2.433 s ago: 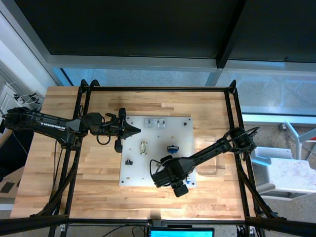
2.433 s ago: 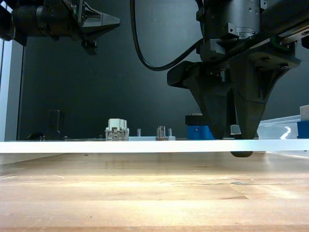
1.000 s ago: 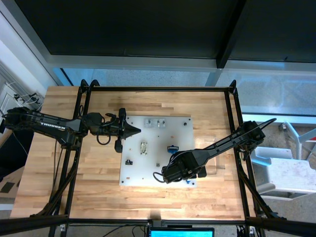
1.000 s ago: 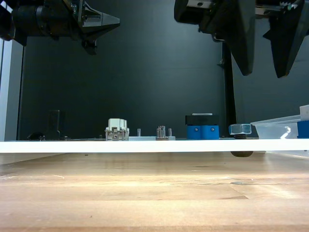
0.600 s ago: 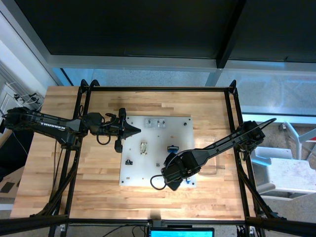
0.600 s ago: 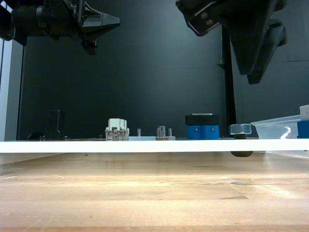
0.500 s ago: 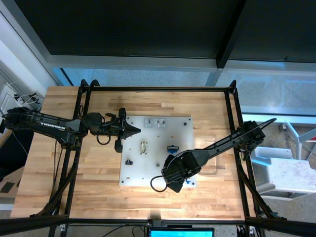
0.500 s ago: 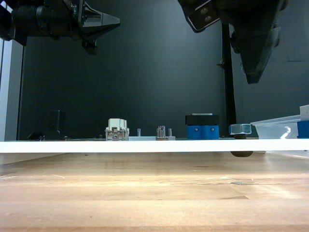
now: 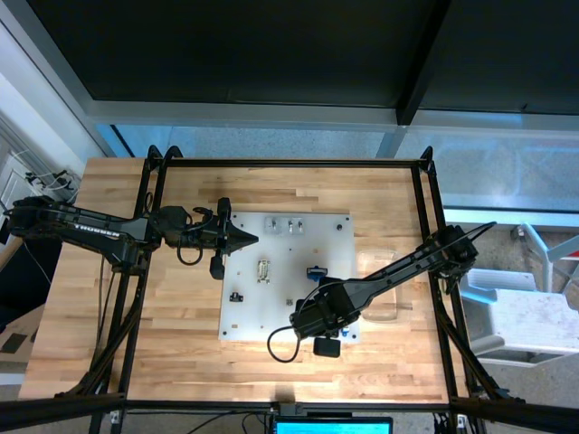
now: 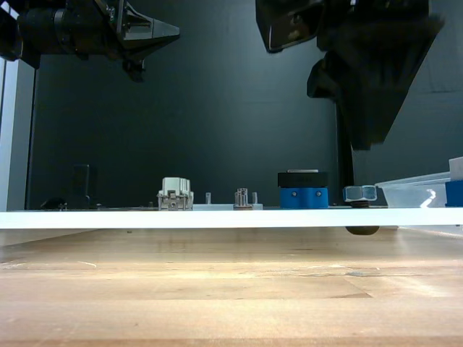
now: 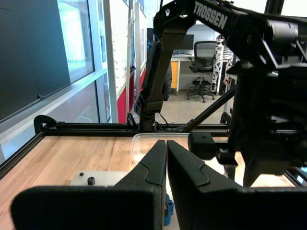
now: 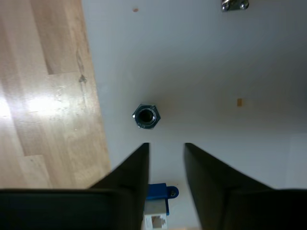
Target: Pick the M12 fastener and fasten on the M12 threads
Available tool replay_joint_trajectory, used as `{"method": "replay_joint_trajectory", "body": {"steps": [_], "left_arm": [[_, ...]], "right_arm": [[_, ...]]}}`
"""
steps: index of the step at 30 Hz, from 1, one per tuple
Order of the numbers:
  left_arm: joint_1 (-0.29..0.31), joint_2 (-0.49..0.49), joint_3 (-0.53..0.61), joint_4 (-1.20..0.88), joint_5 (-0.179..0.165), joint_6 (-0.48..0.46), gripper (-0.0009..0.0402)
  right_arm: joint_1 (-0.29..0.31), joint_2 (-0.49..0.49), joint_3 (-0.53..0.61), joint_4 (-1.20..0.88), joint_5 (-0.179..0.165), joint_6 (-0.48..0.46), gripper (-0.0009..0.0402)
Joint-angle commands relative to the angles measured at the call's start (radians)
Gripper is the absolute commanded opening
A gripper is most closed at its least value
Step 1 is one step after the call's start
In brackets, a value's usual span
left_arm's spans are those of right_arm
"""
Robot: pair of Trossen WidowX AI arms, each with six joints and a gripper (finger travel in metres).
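While the left gripper (image 11: 166,142) rests shut far off, the nut (image 12: 145,116) on its stud (image 10: 359,205) lies just past the tips of the right gripper (image 12: 166,145), set narrow & empty.

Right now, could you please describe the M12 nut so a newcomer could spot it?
On the white board, at its near right edge, look below the open right gripper; the shut left gripper hangs over the board's left edge. The M12 nut is the lone silver hexagon, atop its black stud, near a blue piece.
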Motion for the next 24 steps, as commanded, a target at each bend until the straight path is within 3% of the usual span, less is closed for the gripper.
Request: {"method": "replay_joint_trajectory", "body": {"steps": [1, 6, 15, 20, 24], "left_arm": [[0.000, 0.000, 0.000, 0.000, 0.000, 0.000, 0.0000], [0.000, 0.000, 0.000, 0.000, 0.000, 0.000, 0.0000], [0.000, 0.000, 0.000, 0.000, 0.000, 0.000, 0.0000], [0.000, 0.000, 0.000, 0.000, 0.000, 0.000, 0.0000], [0.000, 0.000, 0.000, 0.000, 0.000, 0.000, 0.0000]], "right_arm": [[0.000, 0.007, -0.005, 0.023, 0.008, -0.011, 0.0004], [-0.003, 0.006, -0.034, 0.047, 0.052, -0.017, 0.0003], [-0.001, 0.006, -0.086, 0.106, 0.047, -0.008, 0.0000], [0.001, 0.006, -0.106, 0.129, 0.014, 0.000, 0.0000], [0.003, 0.006, -0.117, 0.135, 0.016, 0.000, 0.0000]]}}
